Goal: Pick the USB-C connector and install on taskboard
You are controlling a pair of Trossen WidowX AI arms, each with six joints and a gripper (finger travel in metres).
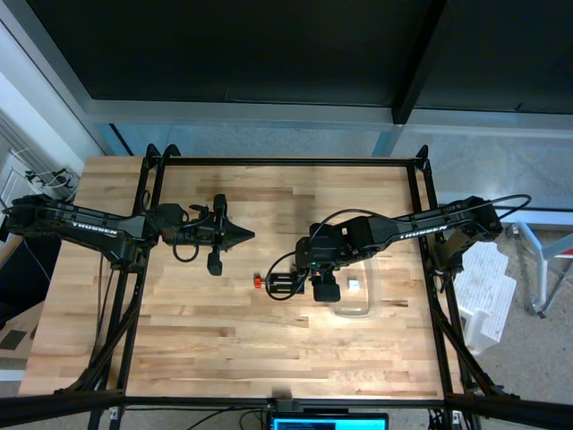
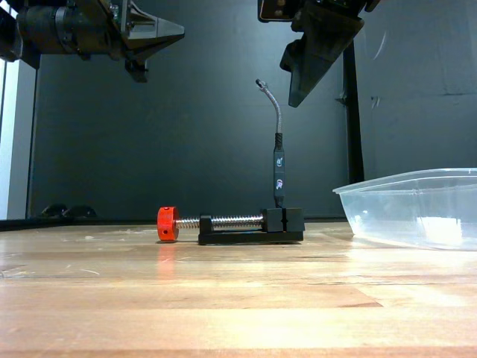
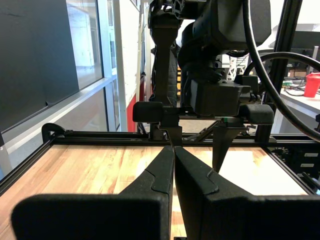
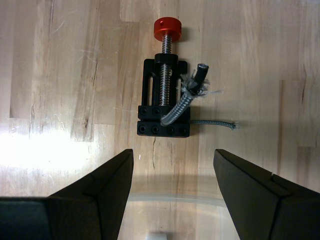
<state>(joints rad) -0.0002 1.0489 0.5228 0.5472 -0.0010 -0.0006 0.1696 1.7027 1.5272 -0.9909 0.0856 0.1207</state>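
We are looking down on the table (image 1: 224, 322), and the right gripper (image 4: 173, 155) is hanging over the middle of the high view. Its jaws are standing wide apart and gripping nothing at all. Through its wrist camera we are seeing the taskboard (image 4: 164, 102) lying flat on the wood beyond the two spread fingers (image 4: 102, 192), with its red-orange knob (image 4: 167, 28) at the end facing away from the gripper.

And there it is: the USB-C connector (image 2: 278, 164) is standing upright out of the block end of the taskboard, just right of centre in the low view. A short braided cable tail (image 2: 279, 119) is curving up from it and fraying at the tip. The right gripper is hovering in the upper right of that low view, above the connector and well clear, touching neither plug nor board.

At the lower right of the low view a clear plastic tray (image 2: 417, 205) is sitting on the wood near the taskboard, and in the high view we are spotting a small white block (image 1: 354, 285) inside it.

Over at the left of the high view, the left gripper (image 3: 173, 155) is hanging above the table, well apart from the board. Its jaws are pressing together with nothing between them.
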